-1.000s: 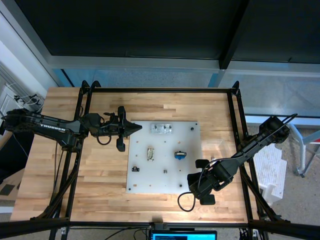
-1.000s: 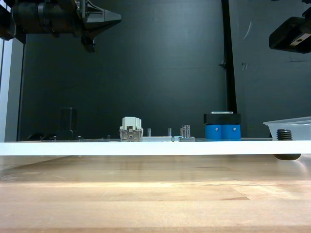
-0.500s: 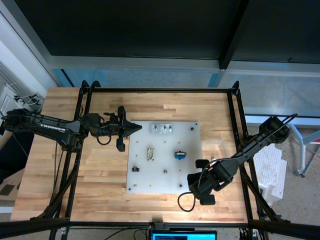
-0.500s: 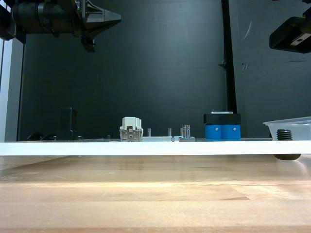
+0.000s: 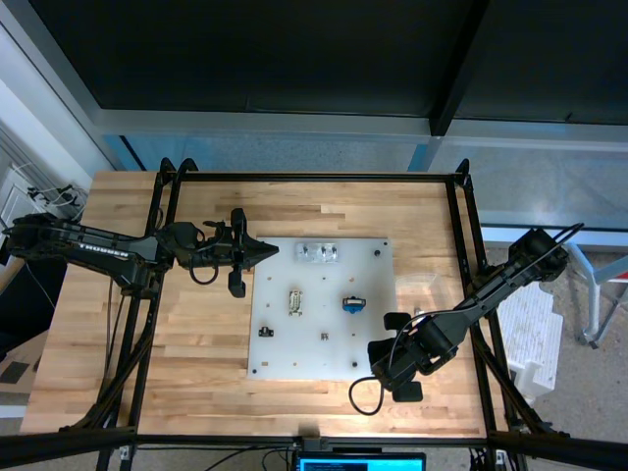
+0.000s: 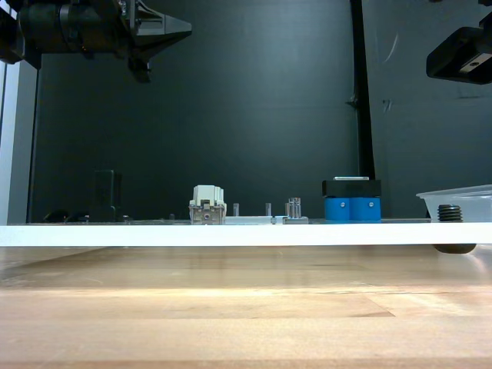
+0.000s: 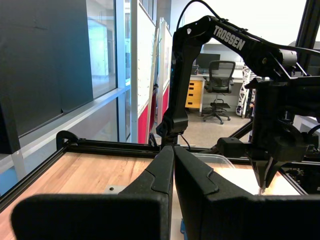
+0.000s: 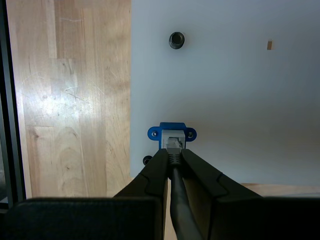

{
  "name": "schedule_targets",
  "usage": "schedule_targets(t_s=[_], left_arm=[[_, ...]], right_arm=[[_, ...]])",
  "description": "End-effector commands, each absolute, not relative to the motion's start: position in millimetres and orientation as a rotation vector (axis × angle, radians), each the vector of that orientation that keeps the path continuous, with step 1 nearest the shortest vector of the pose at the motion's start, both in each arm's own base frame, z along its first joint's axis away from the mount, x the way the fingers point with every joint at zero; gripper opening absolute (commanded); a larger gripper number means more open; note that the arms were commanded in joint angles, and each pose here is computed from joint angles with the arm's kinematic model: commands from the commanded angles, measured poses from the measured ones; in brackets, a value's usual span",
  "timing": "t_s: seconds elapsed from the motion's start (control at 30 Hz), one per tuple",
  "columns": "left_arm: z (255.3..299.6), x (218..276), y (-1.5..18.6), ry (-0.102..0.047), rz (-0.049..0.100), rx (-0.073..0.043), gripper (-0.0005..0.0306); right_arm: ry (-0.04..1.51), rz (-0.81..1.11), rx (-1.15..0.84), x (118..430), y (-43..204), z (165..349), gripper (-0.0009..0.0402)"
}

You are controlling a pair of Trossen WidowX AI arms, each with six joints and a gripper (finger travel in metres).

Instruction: Pick the RJ45 connector and install on taskboard

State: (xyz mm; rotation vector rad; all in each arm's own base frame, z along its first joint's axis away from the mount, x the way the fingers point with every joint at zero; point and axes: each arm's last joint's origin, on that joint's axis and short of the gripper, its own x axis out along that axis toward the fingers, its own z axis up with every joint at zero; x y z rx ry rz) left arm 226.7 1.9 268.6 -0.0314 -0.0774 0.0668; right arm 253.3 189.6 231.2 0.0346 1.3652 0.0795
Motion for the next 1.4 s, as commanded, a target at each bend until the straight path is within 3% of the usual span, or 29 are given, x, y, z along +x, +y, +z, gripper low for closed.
schedule_targets(t_s=[0.03, 0.97, 1.4], left_arm=[[268.5, 226.8, 1.9, -0.077, 0.066, -0.031, 0.0000], [268.6, 226.7, 1.9, -0.077, 0.066, -0.031, 0.0000], [268.6, 226.7, 1.9, -0.077, 0.066, -0.031, 0.0000]], right_arm=[[1.361, 0.081, 0.038, 253, 189, 232.2, 0.0000], [1.349, 0.071, 0.030, 254, 189, 232.3, 0.0000], [1.357, 0.077, 0.014, 256, 194, 221.8, 0.0000]])
